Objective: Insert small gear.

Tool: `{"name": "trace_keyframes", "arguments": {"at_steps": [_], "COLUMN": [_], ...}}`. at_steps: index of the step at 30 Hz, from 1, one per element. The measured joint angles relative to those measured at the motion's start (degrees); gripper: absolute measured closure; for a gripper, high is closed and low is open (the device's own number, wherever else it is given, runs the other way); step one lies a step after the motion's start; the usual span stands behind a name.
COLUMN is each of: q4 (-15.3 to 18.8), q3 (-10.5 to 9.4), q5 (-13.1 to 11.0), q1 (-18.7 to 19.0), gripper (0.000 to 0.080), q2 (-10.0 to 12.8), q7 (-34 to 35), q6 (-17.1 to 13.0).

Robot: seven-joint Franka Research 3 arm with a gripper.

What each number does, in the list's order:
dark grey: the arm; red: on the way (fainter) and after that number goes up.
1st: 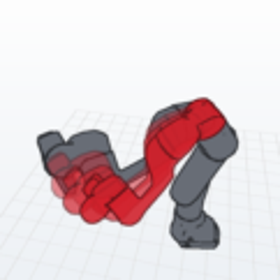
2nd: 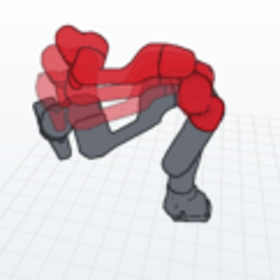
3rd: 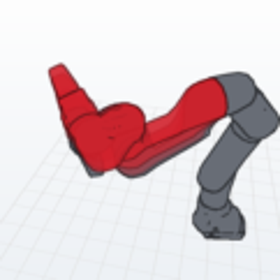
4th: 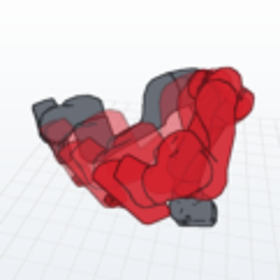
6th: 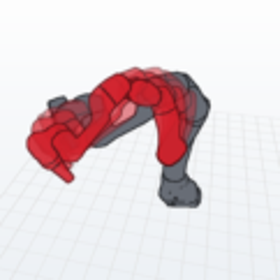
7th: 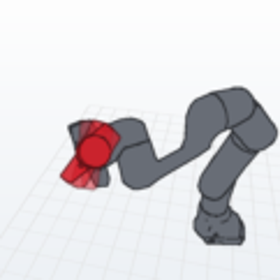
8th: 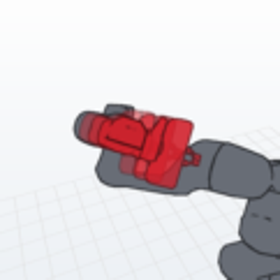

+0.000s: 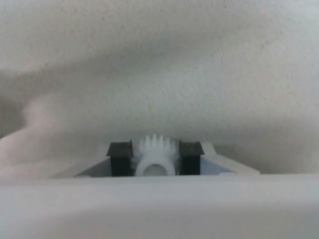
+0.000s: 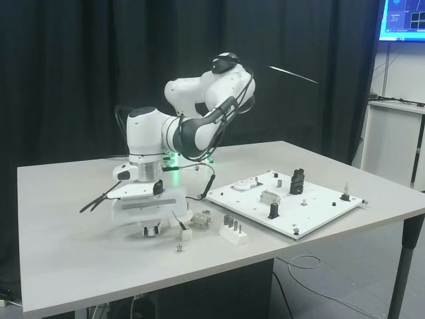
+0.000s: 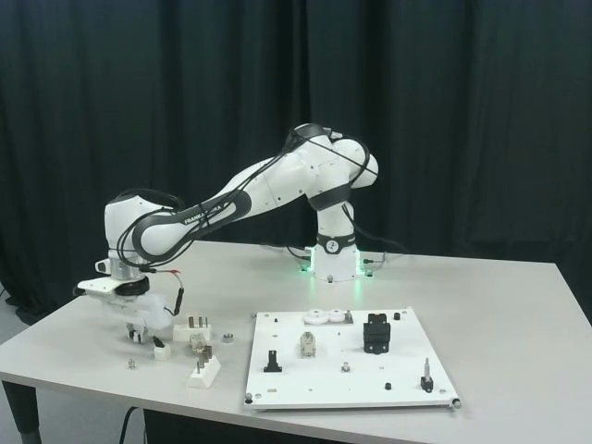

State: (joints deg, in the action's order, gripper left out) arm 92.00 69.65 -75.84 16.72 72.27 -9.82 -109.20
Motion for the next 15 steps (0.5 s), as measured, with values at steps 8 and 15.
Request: {"name": "trace_keyframes", "arguments": {"at_steps": [8, 15], "q4": [0.0, 0.0], "q3": [0.65, 0.78], "q5": [1.8, 2.5], "q1": [0.0, 0.1], "gripper": [0.0605, 0.0605], "q2": [-1.7, -2.7], "q7": [1.2, 1.4], "q6": [1.6, 2.6]}}
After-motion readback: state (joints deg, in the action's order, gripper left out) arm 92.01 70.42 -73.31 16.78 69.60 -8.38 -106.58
